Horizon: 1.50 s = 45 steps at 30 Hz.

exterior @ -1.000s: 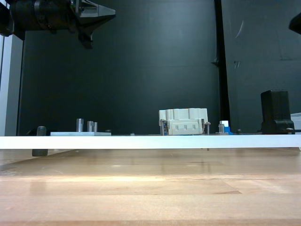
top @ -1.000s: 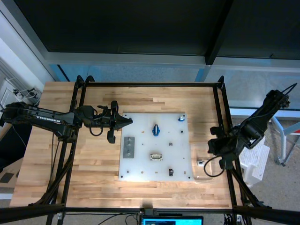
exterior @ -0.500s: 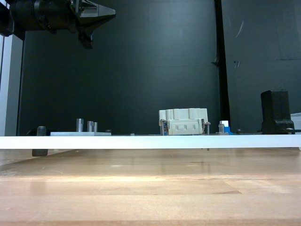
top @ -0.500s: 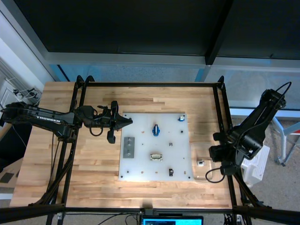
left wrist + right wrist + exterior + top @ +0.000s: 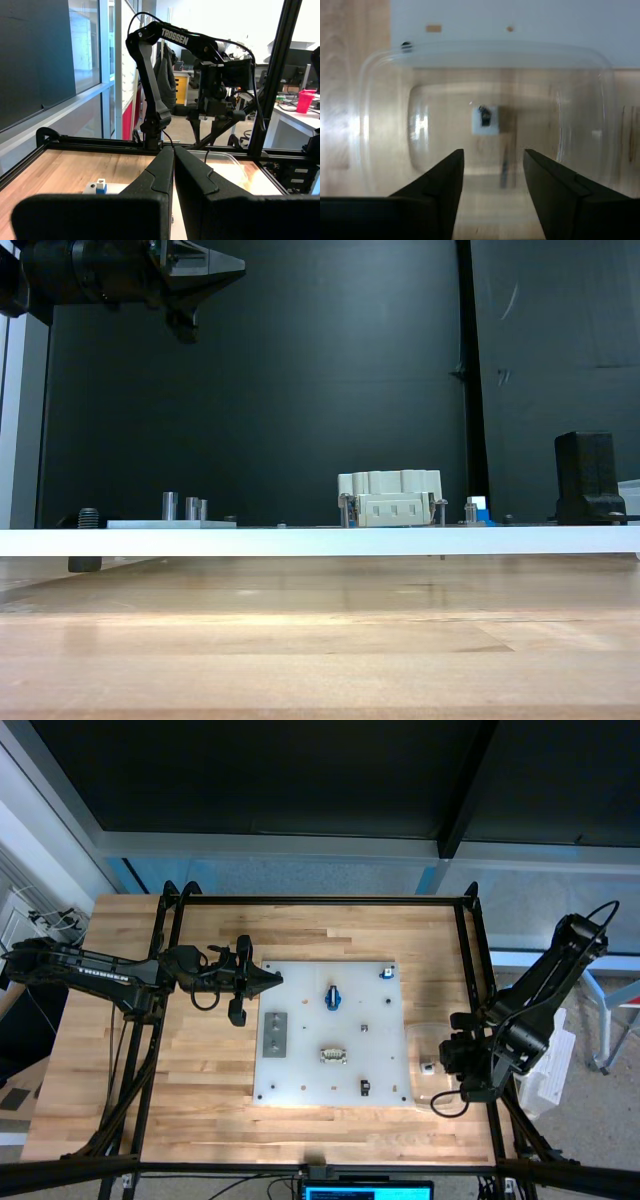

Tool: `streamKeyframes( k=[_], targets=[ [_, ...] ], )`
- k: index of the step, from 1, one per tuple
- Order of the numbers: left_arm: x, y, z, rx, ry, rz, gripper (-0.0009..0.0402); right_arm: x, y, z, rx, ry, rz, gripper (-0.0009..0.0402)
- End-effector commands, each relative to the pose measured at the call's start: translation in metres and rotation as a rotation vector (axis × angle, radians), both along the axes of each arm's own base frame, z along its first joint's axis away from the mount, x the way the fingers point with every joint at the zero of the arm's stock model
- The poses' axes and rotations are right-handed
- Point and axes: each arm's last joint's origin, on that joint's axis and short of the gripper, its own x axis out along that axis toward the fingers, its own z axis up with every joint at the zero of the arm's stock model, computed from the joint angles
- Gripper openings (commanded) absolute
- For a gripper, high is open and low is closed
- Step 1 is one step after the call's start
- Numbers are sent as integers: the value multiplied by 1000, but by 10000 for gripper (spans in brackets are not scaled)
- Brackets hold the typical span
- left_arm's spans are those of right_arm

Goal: Pick the USB connector and install on taskboard

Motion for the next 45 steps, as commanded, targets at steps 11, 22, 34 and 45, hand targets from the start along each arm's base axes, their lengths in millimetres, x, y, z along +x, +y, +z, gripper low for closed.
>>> streamKeyframes(
  k=[11, 22, 34, 45],
  targets=[
    [0, 0, 0, 0, 0, 0, 0, 10, 0, -16, -3, -28, -11, 181],
    [0, 0, 0, 0, 0, 0, 0, 20, -1, -25, -34, -10, 20, 181],
    [0, 0, 0, 0, 0, 0, 0, 25, 0, -45, -24, 13, 20, 181],
    [0, 0, 0, 0, 1, 0, 0, 32, -2, -52, -49, 50, 27, 181]
  ],
)
